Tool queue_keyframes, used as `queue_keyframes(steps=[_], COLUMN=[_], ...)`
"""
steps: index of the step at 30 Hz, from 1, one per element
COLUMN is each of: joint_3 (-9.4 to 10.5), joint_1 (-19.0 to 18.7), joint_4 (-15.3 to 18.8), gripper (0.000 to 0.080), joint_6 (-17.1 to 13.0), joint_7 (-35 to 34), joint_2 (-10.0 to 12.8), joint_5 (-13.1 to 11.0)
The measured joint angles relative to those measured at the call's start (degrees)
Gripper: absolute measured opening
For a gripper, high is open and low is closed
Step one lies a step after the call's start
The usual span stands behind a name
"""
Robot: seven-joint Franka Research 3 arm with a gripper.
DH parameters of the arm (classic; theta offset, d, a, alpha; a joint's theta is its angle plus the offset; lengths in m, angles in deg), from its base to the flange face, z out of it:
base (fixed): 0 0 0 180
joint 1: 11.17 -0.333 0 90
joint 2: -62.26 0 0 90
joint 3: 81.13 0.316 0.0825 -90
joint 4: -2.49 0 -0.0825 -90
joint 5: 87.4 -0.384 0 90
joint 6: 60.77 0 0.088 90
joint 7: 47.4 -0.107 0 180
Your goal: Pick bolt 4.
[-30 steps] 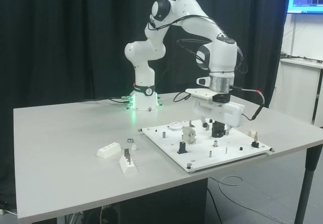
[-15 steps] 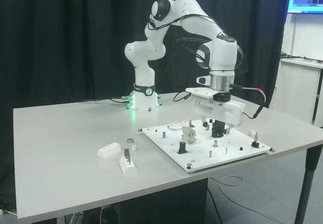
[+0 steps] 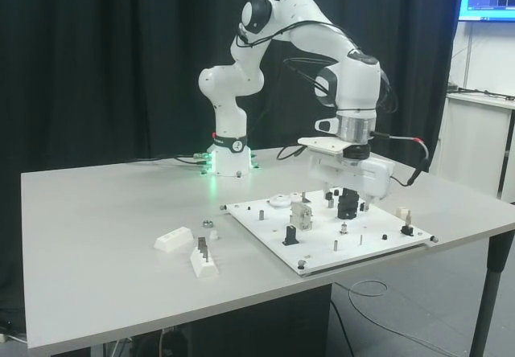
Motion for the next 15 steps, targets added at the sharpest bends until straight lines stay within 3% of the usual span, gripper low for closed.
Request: queue_keyframes(steps=[6, 15], joint_3=[-0.04, -0.11], joint_1=[0.09, 0.76], joint_4=[-0.81, -2.1], gripper=[0.08, 0.08], joint_6=[1.5, 7.04], joint_7=[3.4, 11.09], joint_2=[-0.14, -1.47], joint_5=[2.09, 7.69])
